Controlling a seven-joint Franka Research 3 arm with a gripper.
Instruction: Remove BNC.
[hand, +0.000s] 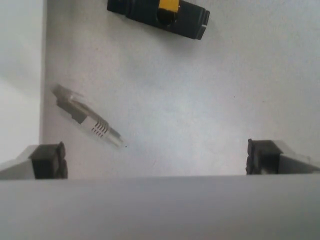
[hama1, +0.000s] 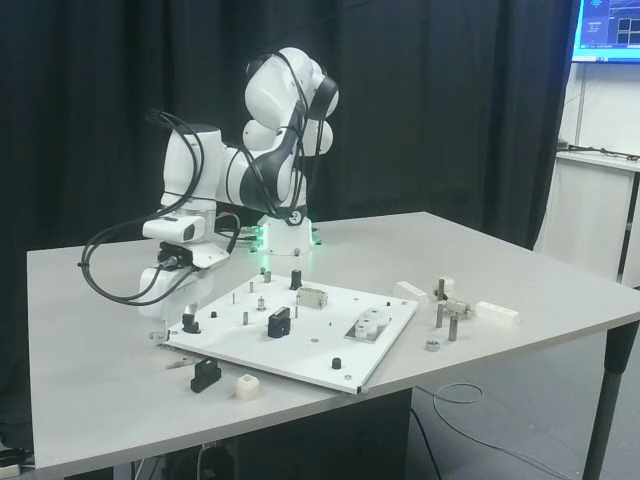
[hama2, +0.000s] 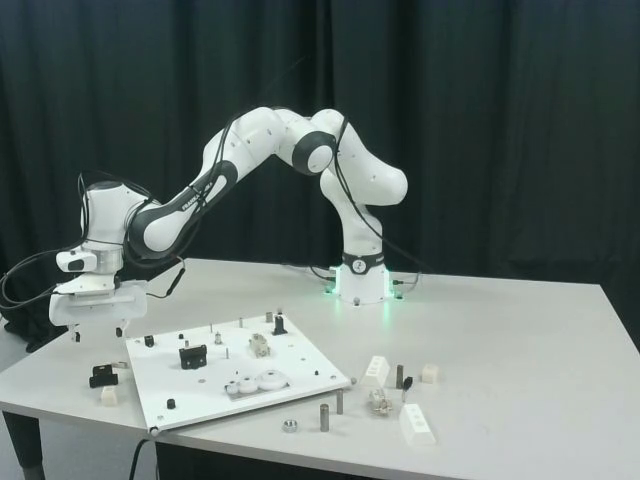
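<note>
Pincer (hand: 155, 159) hangs low over the grey counter (hama1: 90, 300) with its jaws spread wide and nothing between them, just off the near left corner of the white board (hama1: 380, 345). Below it the wrist view shows only a grey plug (hand: 87, 120) lying flat and a black block (hand: 190, 22), both loose on the counter; neither looks like a BNC. In the first room view the board sits at about 3 o'clock from the pincer, and the BNC is probably one of the small upright fittings on it, though which one I cannot tell. To do this step well, I would lift clear of the loose parts, travel toward 3 o'clock, centre the jaws squarely over the connector, close on its collar, then twist before pulling straight up
</note>
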